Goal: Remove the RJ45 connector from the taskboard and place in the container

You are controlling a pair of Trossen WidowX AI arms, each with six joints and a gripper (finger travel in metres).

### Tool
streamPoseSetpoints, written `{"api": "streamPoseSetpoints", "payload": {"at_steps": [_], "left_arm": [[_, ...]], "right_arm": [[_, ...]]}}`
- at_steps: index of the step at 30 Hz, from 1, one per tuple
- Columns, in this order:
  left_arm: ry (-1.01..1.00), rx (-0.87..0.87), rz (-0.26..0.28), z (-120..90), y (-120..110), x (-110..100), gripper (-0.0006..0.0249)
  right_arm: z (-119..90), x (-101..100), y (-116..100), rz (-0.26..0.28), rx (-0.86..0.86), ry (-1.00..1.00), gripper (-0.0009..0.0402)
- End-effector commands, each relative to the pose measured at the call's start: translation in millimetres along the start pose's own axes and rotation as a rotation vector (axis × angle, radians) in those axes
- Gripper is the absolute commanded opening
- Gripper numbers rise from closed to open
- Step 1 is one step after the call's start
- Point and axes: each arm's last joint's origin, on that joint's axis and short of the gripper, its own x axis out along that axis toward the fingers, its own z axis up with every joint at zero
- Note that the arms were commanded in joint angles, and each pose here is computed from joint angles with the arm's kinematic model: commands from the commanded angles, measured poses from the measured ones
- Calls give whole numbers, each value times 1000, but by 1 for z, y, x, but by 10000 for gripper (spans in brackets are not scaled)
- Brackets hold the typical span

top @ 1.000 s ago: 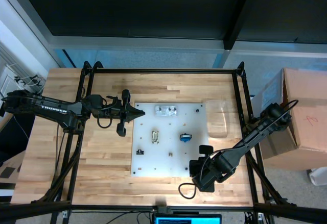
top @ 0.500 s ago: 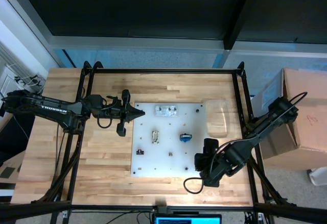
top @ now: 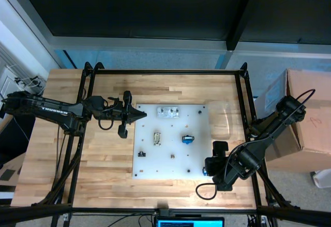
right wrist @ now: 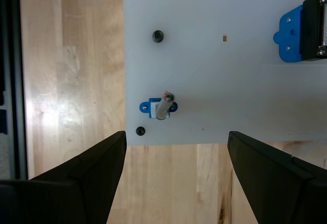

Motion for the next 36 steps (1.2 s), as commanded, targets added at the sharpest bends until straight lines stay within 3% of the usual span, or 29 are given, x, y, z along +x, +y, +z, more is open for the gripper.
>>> {"api": "streamPoseSetpoints", "payload": {"at_steps": [1, 14, 24, 28, 36], "left_arm": [[0, 0, 0, 0, 0, 0, 0], [0, 0, 0, 0, 0, 0, 0], [0, 0, 0, 0, 0, 0, 0], [0, 0, 0, 0, 0, 0, 0], [0, 0, 0, 0, 0, 0, 0]], "right_arm": [[-1, 6, 1, 5, -5, -5, 274], [-15, 53, 4, 37, -8, -37, 275], [-18, 70, 6, 28, -16, -34, 273], [-19, 71, 6, 28, -17, -33, 248], [-19, 70, 6, 31, -27, -36, 162]]}}
